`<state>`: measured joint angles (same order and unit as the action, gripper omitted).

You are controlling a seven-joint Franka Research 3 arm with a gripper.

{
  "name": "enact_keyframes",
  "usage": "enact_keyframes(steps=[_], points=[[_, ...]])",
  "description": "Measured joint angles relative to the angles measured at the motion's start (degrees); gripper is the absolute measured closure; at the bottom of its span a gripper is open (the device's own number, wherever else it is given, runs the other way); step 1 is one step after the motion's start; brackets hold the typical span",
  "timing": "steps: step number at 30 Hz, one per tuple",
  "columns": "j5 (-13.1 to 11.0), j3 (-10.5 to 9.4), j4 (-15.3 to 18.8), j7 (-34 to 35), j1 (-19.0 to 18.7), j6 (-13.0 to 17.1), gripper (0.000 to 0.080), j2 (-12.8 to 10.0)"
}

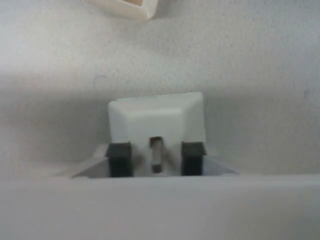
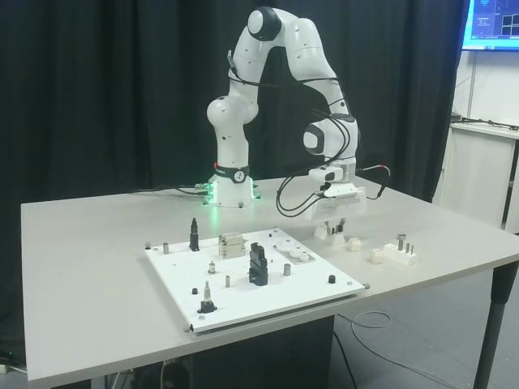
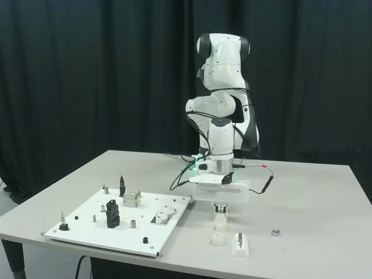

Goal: Pick square peg 1.

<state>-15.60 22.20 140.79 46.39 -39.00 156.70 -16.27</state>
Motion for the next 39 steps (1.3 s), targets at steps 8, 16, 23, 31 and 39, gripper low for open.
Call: enact_keyframes(steps=[8,16,23,31,39], points=[[0.5,-0.02,0.0,0.9,0.0,0.0,0.0757,0.0],[0.5,-0.03,0.0,0.9,0.0,-0.1,0.0766,0.0],[0.6,-0.06,0.0,0.9,0.0,-0.4,0.0766,0.1],[1.4,-0.06,0.0,0.9,0.1,-1.5,0.0766,1.0],[2.1,0.17,0.0,0.9,0.3,-4.1,0.0767,3.1]])
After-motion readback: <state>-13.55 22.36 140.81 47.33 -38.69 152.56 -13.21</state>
